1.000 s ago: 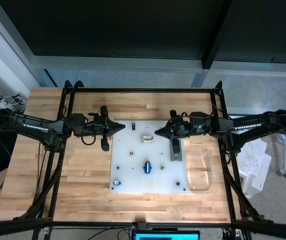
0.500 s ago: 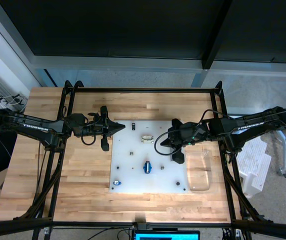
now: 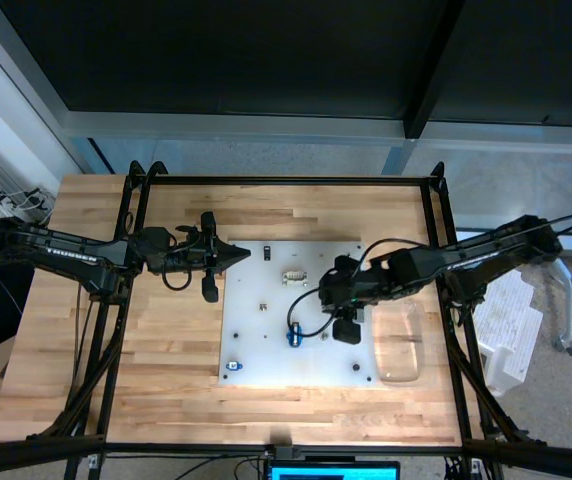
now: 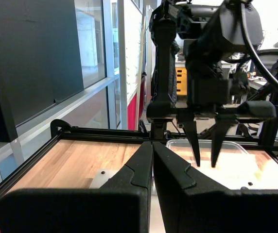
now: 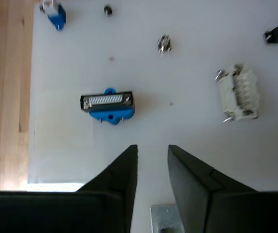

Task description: Remove the 16mm cylinder and place in the container

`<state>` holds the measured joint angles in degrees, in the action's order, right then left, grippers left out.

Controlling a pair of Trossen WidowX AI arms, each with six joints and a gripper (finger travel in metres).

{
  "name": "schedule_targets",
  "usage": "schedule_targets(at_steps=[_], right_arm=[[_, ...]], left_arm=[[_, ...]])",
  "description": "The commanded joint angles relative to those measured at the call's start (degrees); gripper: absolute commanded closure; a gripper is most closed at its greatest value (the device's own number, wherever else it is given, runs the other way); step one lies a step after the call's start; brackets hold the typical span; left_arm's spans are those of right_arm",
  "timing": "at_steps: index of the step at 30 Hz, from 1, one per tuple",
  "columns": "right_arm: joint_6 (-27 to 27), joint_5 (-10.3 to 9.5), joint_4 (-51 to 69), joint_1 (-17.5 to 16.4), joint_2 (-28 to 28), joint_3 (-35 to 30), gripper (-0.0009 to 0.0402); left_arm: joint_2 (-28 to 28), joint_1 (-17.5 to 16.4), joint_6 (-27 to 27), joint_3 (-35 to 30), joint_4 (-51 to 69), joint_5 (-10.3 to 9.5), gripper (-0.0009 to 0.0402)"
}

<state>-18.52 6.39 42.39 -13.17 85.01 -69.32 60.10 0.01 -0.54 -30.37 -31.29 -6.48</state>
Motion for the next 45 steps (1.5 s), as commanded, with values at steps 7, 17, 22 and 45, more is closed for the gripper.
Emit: schedule_targets(at_steps=[7, 17, 22, 45], right_arm=[[-4.7, -0.37, 9.3, -1.2, 7.5, -7.7, 0.0233], [-8.3, -0.39, 10.7, -2.1, 9.3, -8.7, 0.0211], [-8.3, 0.07, 10.8, -2.7, 9.3, -8.7, 0.0193], [-9.0, 0.13, 7.6, -5.1, 9.3, -3.3, 0.0172]], left_arm=[[0.0, 0.0, 0.0, 0.0, 0.0, 0.02, 0.0393], [0.0, 0.0, 0.0, 0.0, 0.0, 0.02, 0.0393], [0.0, 0.0, 0.0, 0.0, 0.0, 0.02, 0.0393], [0.0, 0.0, 0.0, 0.0, 0.0, 0.02, 0.0393]])
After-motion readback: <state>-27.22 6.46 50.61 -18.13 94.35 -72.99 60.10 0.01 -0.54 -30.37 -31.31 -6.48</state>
